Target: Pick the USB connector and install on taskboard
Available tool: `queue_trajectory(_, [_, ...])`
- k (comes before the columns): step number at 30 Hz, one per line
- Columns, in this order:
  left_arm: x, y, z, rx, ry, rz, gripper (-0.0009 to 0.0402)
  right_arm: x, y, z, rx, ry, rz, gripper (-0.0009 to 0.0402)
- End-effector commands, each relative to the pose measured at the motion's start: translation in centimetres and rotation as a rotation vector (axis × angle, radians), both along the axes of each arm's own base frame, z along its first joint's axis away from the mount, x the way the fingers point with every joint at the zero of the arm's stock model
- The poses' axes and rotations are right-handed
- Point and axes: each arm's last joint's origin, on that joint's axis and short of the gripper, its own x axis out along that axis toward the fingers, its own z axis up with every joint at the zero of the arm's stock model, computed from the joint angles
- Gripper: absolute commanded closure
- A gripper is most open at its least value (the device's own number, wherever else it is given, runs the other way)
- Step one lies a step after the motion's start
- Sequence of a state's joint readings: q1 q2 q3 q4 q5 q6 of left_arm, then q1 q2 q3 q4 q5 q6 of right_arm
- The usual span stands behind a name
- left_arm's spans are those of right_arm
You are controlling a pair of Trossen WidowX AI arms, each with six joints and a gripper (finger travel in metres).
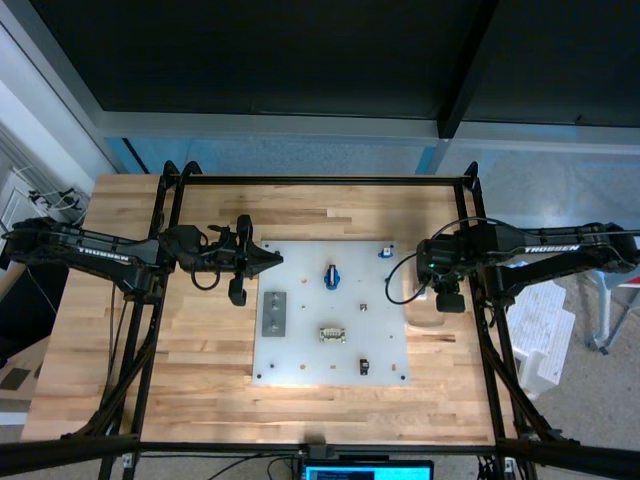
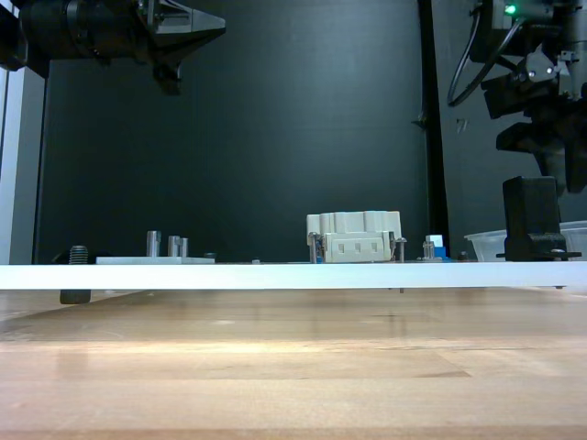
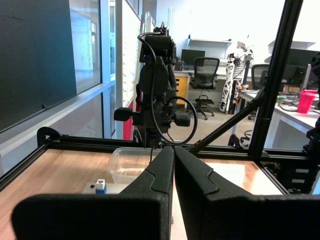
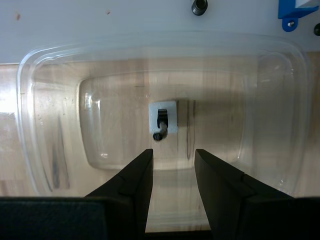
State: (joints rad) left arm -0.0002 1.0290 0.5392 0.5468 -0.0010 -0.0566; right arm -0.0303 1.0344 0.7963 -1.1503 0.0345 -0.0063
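Two claws up: the right gripper (image 4: 173, 152) hangs spread wide over the connector (image 4: 164, 118) lying in the clear tray (image 4: 35, 150) beside the taskboard (image 1: 300, 350), the left gripper (image 3: 174, 149) pinched closed above the board's left edge.

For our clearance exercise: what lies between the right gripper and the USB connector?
Nothing, per right wrist view: open right gripper hovers over the USB connector in a clear tray. Left gripper, shut, hangs near the taskboard.
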Motion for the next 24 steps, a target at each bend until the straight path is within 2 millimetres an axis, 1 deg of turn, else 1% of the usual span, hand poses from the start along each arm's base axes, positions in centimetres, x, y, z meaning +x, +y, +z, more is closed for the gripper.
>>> queue_trajectory(1, [0.0, 0.0, 0.0, 0.000, 0.000, 0.000, 0.0393, 0.4, 0.0, -0.5, 0.002, -0.007, -0.001, 0.0279])
queue_trajectory(14, [0.0, 0.0, 0.0, 0.000, 0.000, 0.000, 0.0393, 2.0, 0.0, -1.9, 0.005, -0.015, -0.005, 0.0279])
queue_trajectory(24, [0.0, 0.0, 0.0, 0.000, 0.000, 0.000, 0.0393, 2.6, 0.1, -3.0, 0.016, 0.050, -0.006, 0.0279])
